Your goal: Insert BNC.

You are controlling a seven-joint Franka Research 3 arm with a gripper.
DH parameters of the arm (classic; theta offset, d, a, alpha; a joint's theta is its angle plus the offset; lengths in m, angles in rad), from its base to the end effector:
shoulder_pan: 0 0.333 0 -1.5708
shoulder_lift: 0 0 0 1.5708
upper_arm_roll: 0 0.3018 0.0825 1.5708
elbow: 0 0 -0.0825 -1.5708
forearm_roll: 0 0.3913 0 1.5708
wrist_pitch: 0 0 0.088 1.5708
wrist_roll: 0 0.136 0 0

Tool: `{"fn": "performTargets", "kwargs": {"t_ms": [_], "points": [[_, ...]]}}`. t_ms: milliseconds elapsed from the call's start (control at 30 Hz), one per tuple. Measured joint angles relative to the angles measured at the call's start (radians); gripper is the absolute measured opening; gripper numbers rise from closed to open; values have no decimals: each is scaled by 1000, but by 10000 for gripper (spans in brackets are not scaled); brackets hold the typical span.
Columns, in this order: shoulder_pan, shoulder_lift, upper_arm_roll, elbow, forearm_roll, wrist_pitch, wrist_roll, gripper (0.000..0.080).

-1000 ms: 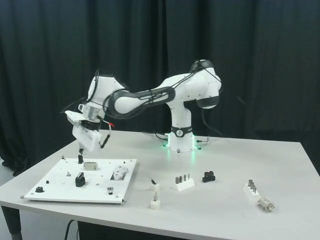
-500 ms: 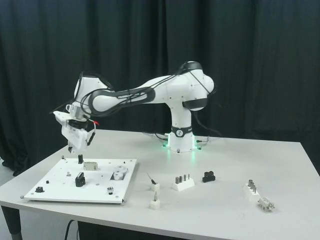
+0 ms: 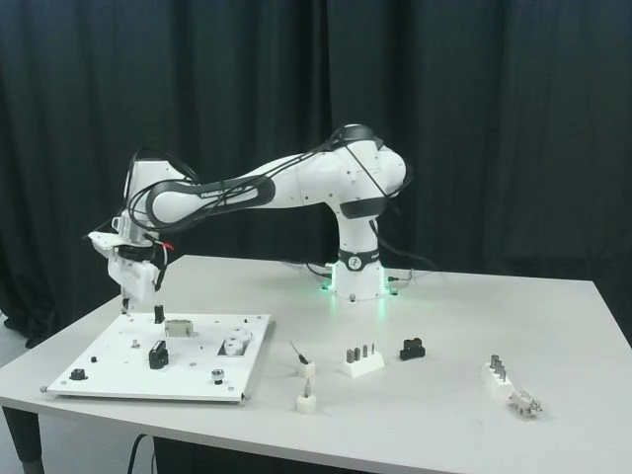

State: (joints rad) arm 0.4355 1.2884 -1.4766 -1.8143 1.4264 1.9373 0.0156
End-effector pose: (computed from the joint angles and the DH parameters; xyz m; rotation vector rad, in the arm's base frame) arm 0.5001 -0.4228 0.2556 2.3619 -1.9686 0.3577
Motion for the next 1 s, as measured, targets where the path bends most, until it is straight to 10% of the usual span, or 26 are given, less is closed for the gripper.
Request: {"fn": "performTargets", "kwargs": {"t_ms": [1000], "points": [[-153,1,95,129,-5,-58,-330,121]]}}
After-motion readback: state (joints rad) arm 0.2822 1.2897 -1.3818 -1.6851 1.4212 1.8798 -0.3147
